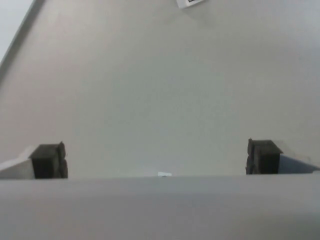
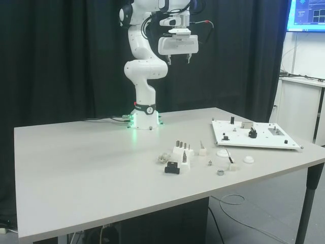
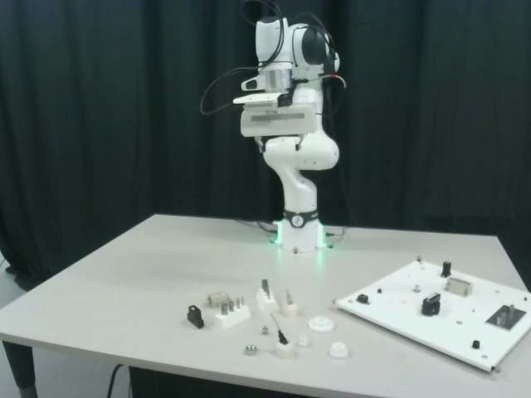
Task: Pick square peg 1.
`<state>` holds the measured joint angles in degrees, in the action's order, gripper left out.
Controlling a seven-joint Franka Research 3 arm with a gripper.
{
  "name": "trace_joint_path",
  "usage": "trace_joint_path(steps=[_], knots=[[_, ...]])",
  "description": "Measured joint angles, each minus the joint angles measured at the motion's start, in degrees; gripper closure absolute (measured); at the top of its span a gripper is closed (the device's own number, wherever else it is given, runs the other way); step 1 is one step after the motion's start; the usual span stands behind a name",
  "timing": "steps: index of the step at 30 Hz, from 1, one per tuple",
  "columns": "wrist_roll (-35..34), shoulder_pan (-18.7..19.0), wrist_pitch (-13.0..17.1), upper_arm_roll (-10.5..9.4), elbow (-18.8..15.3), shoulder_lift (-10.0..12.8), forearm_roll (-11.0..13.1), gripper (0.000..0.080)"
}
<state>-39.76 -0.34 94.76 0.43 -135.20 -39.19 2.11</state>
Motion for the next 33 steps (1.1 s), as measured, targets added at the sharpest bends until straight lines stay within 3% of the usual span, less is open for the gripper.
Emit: trace_joint_path(steps=[33], knots=[[0.9, 0.0, 0.1, 0.00, 0.0, 0.2, -0.1, 0.0003]])
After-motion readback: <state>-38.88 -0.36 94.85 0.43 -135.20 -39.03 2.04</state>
